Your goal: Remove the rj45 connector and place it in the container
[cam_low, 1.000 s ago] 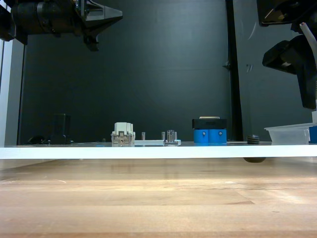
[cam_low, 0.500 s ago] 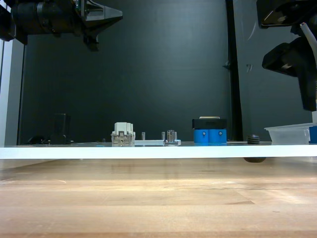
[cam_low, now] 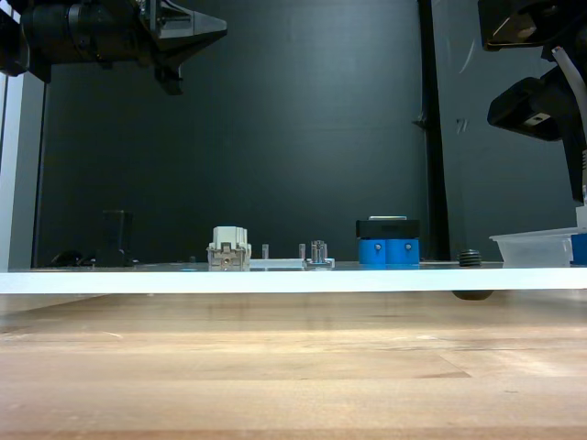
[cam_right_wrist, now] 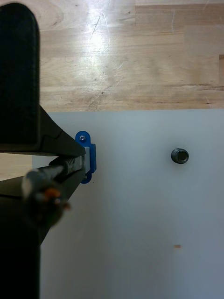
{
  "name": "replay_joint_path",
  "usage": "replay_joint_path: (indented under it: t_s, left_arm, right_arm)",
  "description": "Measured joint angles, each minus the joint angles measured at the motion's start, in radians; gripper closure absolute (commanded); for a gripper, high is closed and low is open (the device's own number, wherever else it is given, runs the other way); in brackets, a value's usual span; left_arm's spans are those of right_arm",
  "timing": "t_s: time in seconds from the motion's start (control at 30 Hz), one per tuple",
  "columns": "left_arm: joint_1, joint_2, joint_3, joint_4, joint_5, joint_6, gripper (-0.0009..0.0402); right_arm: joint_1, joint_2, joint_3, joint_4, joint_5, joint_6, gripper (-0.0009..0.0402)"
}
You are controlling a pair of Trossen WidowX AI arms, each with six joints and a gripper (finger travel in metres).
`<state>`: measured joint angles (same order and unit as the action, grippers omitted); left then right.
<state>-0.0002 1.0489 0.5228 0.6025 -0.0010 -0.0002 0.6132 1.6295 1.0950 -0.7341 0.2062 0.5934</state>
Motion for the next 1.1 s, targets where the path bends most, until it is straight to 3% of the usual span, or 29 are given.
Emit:
replay_joint_path:
  t_s: [0.3, 0.73, 0.93, 1.1]
  left_arm:
    - [0.0, 0.0, 0.0, 0.0, 0.0, 0.0, 0.0392]
    - [0.0, 0.0, 0.0, 0.0, 0.0, 0.0, 0.0392]
    - [0.0, 0.0, 0.0, 0.0, 0.0, 0.0, 0.0392]
    - [0.0, 0.0, 0.0, 0.0, 0.0, 0.0, 0.0392]
  right_arm:
    - [0.01, -0.005, 0.027, -0.023, 0.007, 0.002, 0.0393]
    - [0.008, -0.115, 0.083, -0.134, 0.006, 0.001, 0.0393]
    - [-0.046, -0.222, 0.085, -0.208, -0.013, -0.01, 0.0393]
    - [-0.111, -0.295, 0.084, -0.282, -0.015, -0.086, 0.0393]
